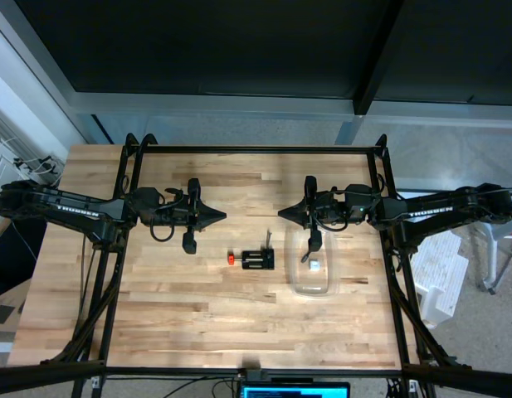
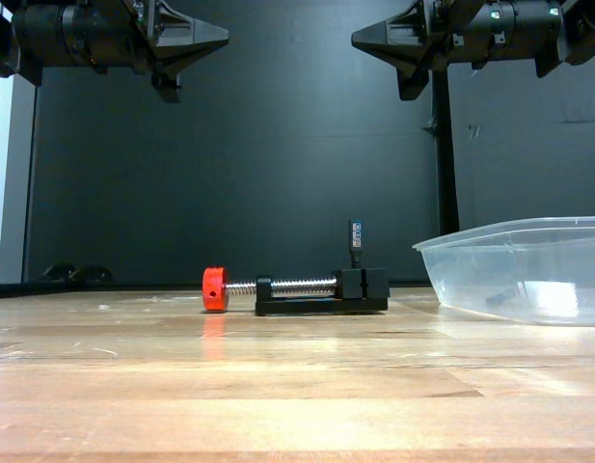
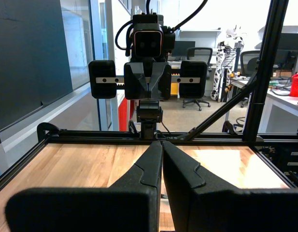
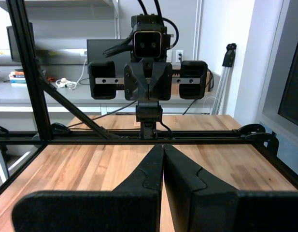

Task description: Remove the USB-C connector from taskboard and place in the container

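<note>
Two black arms reach in over the pale plank-wood surface [image 1: 197, 315], one from each side, and each carries one pincer. The left pincer [image 1: 221, 215] and the right pincer [image 1: 282, 214] hang high above the wood, tips pointing at one another with a gap between them. Each has its two wedge-shaped fingers pressed together into a single point.

Below that gap sits one taskboard [image 2: 321, 292], a small blocky black vise with a bright threaded metal screw [image 2: 295, 286] and one round red-orange knob [image 2: 214, 289] at its left end. One USB-C connector [image 2: 355, 234] stands upright out of the block at the end away from the knob. It is a tiny dark plug, and neither pincer is anywhere near it.

Just to the right, close to the taskboard but not touching it, lies one container [image 2: 471, 270]. It is a shallow tray of clear, glossy plastic with rounded corners. One small pale square piece [image 1: 315, 264] lies inside it. A black metal frame [image 1: 256, 150] edges the surface.
</note>
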### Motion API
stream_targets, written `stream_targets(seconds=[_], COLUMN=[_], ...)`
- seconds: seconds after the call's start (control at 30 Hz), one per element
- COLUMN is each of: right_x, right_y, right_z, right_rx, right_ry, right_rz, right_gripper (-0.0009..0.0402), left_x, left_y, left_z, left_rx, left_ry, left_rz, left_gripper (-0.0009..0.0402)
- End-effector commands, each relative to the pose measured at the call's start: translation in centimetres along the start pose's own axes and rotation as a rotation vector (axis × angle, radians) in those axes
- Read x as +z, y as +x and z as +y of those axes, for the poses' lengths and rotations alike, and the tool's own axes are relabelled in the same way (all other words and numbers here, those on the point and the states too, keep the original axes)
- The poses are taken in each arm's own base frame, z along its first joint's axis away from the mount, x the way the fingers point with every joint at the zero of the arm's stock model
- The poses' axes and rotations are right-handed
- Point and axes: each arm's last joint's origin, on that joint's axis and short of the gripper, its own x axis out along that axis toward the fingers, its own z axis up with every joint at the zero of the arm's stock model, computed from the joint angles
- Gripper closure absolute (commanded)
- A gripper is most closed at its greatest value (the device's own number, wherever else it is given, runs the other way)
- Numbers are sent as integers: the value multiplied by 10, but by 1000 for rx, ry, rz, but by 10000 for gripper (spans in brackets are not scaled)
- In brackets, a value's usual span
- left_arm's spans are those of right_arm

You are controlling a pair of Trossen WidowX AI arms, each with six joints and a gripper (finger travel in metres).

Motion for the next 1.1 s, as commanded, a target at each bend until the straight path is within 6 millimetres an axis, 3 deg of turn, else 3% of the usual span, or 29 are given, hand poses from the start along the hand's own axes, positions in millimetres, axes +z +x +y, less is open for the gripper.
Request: stream_targets(seconds=[0.03, 1.1], right_x=[0, 1], right_y=[0, 0], right_z=[0, -2], right_rx=[-3, -33], right_ry=[5, 12], right_rz=[1, -11], right_gripper=[393, 393], left_x=[0, 0], left_y=[0, 0], left_z=[0, 0], left_rx=[0, 0], left_ry=[0, 0], left_rz=[0, 0], left_gripper=[393, 393])
